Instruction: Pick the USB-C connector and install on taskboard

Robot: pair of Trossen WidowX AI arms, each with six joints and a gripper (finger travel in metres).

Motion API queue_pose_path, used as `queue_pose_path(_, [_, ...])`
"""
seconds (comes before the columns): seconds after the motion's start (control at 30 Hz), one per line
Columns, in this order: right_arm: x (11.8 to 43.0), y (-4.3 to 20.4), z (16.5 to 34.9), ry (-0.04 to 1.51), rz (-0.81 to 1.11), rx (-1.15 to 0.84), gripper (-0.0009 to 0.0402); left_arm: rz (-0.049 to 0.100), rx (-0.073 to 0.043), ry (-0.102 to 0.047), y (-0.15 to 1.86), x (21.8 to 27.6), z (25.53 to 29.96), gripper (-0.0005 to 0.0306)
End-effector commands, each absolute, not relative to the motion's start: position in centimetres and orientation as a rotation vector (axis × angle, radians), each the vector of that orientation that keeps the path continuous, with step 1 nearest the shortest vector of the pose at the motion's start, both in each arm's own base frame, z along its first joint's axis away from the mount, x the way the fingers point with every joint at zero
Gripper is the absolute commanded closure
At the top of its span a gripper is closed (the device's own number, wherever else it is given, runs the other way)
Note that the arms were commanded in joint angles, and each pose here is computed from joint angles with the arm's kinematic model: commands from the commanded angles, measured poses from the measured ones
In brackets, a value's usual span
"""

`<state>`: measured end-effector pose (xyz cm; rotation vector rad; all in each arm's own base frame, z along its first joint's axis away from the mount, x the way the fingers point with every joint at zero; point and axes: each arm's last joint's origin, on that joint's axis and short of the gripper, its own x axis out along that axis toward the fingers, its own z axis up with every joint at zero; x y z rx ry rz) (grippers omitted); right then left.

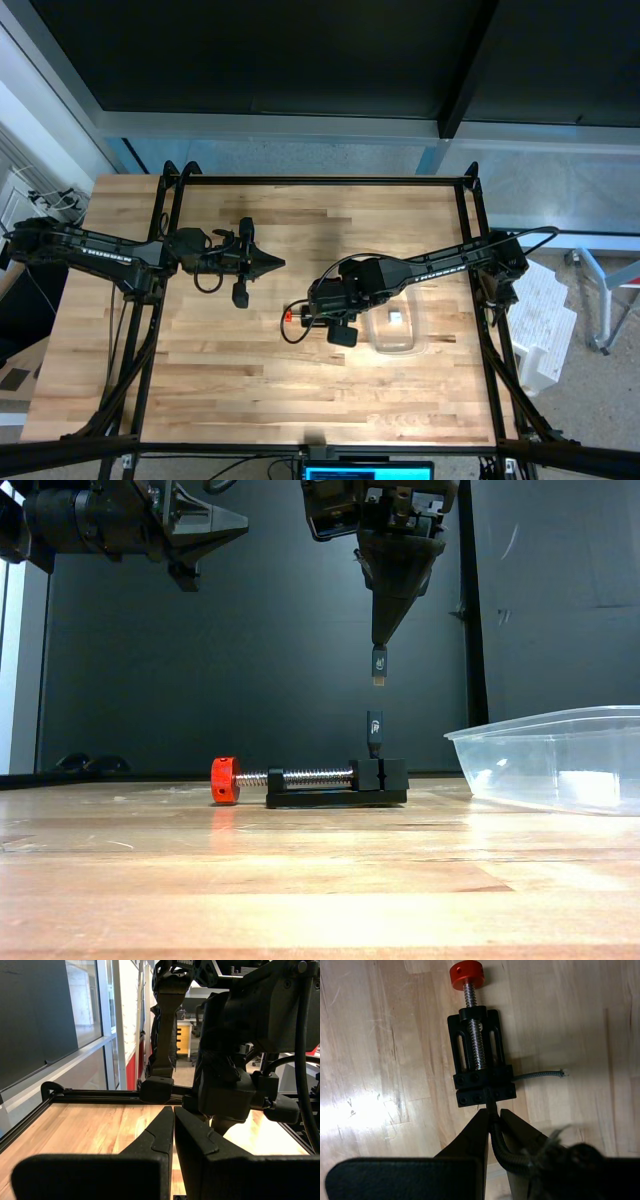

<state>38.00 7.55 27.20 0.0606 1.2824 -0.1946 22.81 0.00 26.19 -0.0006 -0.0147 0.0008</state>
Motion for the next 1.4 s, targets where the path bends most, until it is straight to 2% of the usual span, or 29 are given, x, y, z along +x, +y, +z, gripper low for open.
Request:
queue_pose_path(0.03, [38.0, 7.5, 27.1, 1.282, -0.194, 0.04, 0.0393, 0.001, -0.001, -0.015, 0.01, 22.81, 26.2, 0.03])
queue_pose_path(0.4, [38.6, 7.6, 26.2, 1.289, -0.195, 0.026, 0.0394, 0.0, -0.001, -0.015, 0.0, 22.81, 26.2, 0.03])
queue_pose_path(1.4, [38.7, 7.6, 25.7, 1.292, -0.178, 0.034, 0.0394, 0.001, -0.001, -0.015, 0.01, 22.82, 26.19, 0.03])
